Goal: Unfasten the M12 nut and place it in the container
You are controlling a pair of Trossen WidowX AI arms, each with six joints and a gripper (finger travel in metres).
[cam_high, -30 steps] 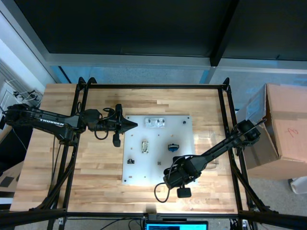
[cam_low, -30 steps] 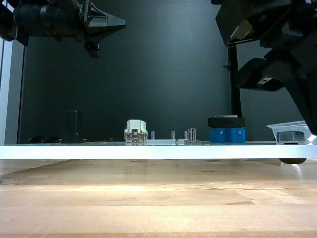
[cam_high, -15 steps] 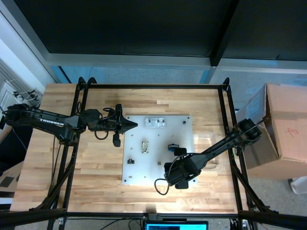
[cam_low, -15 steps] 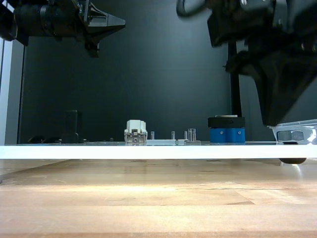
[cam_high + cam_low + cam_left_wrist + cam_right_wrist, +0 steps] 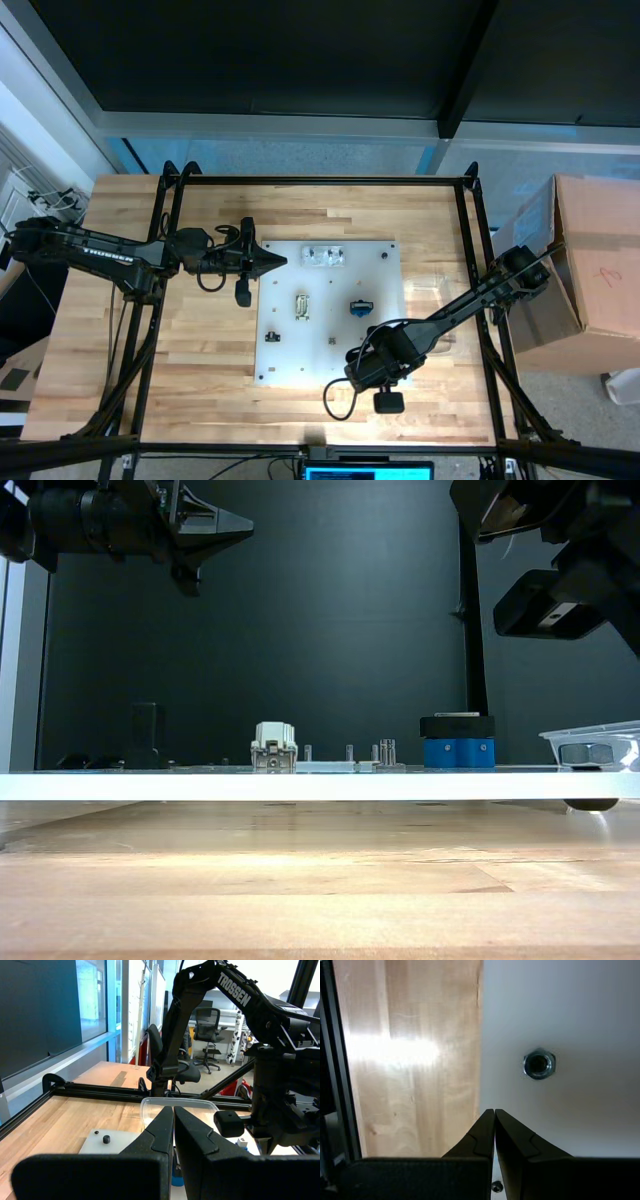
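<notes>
The small silver nut [image 5: 539, 1064] sits on its stud on the white board [image 5: 580, 1015], a dark core showing in its hole. In the low view the nut [image 5: 588, 753] stands in front of the clear container [image 5: 600, 732]. My right gripper [image 5: 494, 1112] hovers above the board's near right edge, shut on nothing, with the nut clear of its tips. From above, the right gripper [image 5: 372, 372] hides the nut. My left gripper [image 5: 272, 260] hangs shut and empty, high over the board's far left edge, and shows again in its own wrist view [image 5: 173, 1110].
A blue and black fixture [image 5: 458, 742], a white connector [image 5: 274, 748] and small silver posts [image 5: 386, 752] stand mid-board. The black frame rails [image 5: 470, 230] run round the table. A cardboard box [image 5: 590, 270] sits beyond the right rail.
The right wrist twisted round over the nut and back again, and its fingers have lifted away from the nut. The nut stays on its stud, its flats turned. The left arm is unmoved.
</notes>
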